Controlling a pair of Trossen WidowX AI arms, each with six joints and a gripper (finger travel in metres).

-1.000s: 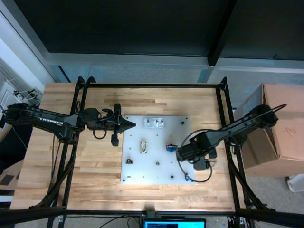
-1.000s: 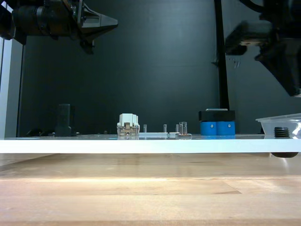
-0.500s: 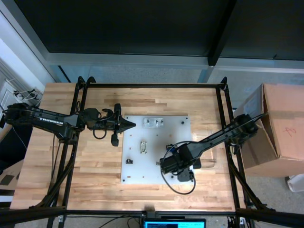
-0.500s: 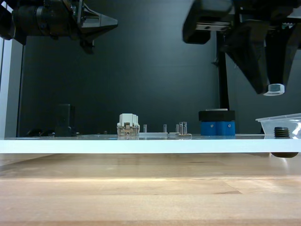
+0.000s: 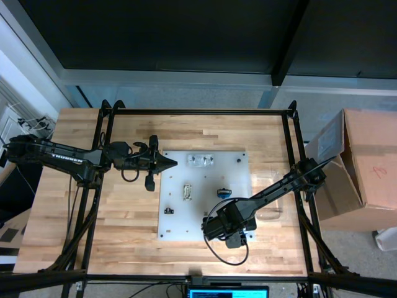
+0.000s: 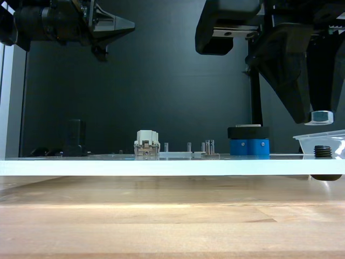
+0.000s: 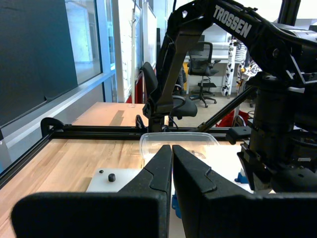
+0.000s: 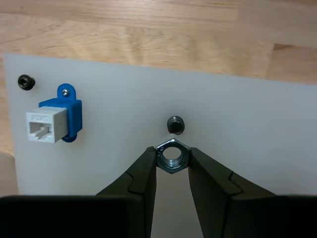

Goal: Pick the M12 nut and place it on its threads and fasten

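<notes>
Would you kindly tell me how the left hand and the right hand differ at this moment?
The right hand is shut on the silver nut; the left hand is shut on nothing. The right hand points down over the near right of the white board, the nut clear of the bare stud below; the left hand lies level, high over the board's far left corner. Both are black and tapered.

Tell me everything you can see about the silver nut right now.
The nut is small, silver, metallic-looking and six-sided, with threads showing in its bore. It lies flat, pinched on two opposite sides by the right gripper, nothing else touching it. It hangs above the white board, close over the bare black stud but clear of it. The left gripper, shut, hovers high over the board's far left corner.
</notes>
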